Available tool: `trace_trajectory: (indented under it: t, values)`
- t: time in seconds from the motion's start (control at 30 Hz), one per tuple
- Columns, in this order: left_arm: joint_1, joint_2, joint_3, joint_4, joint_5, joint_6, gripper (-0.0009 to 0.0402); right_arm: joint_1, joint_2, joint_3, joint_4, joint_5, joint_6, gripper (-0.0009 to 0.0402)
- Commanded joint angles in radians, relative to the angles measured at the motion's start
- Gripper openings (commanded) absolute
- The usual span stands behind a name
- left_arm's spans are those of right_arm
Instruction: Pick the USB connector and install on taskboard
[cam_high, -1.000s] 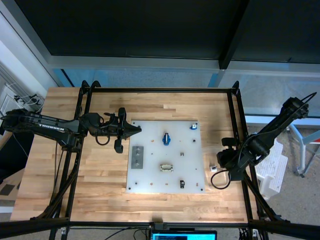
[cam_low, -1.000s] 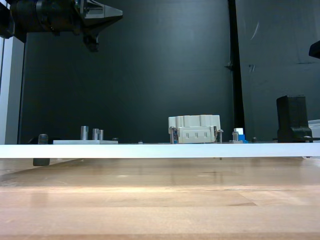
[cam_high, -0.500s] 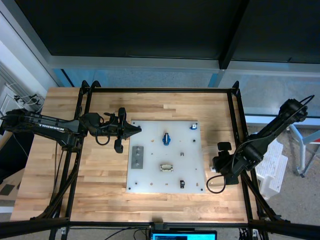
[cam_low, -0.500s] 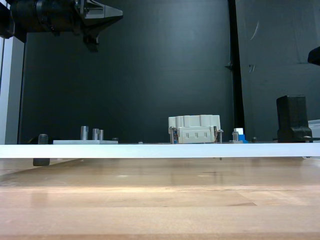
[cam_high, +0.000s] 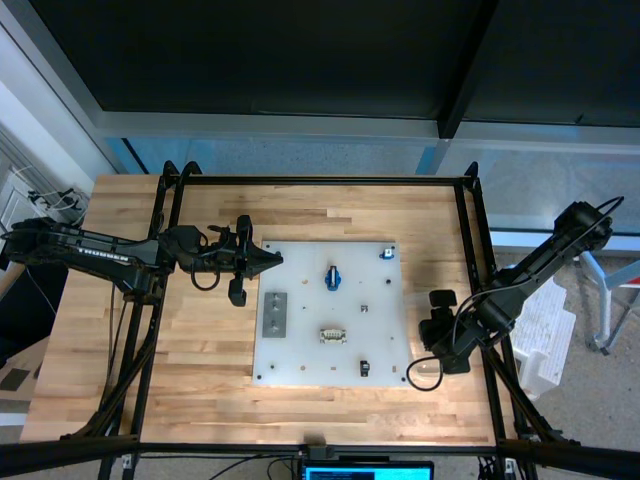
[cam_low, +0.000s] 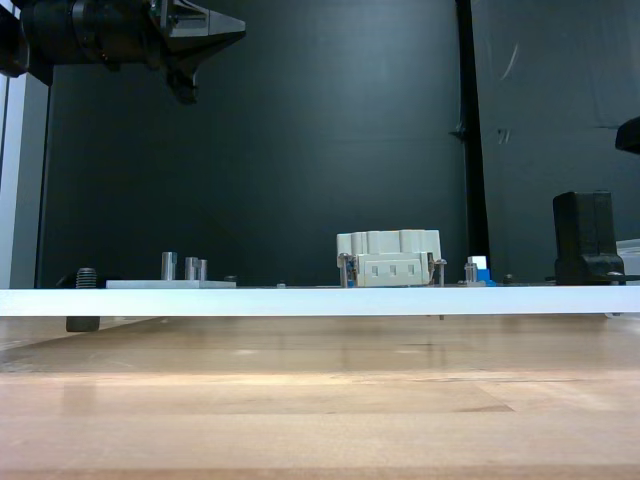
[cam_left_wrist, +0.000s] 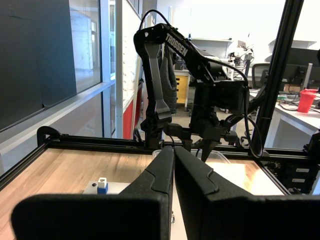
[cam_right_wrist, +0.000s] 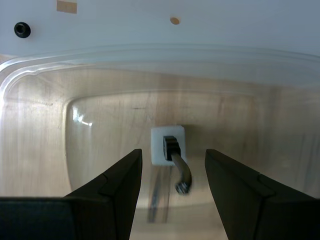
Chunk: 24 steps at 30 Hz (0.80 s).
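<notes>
While left tool hangs pressed together above far-left corner of taskboard, right tool hovers spread over USB connector in clear tray.

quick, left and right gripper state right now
Left gripper: shut, holding nothing, raised near the taskboard's left edge.
Right gripper: open, holding nothing, over the clear tray.

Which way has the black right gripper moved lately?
Yes: the right gripper, open over the clear plastic tray, shifted toward the right edge of the white square taskboard in the high view. The black left gripper stays shut at its left edge.
</notes>
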<state>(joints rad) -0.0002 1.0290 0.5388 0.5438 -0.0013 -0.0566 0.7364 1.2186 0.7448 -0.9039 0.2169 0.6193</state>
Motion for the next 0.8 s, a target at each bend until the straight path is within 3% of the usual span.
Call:
trace_trajectory:
  t: [0.03, 0.8]
  values:
    - [0.0, 0.0, 0.0, 0.0, 0.0, 0.0, 0.0, -0.004, 0.001, -0.019, 0.014, 0.001, 0.001, 0.0172]
    - [0.0, 0.0, 0.0, 0.0, 0.0, 0.0, 0.0, -0.03, 0.006, -0.072, 0.084, 0.004, -0.033, 0.0136]
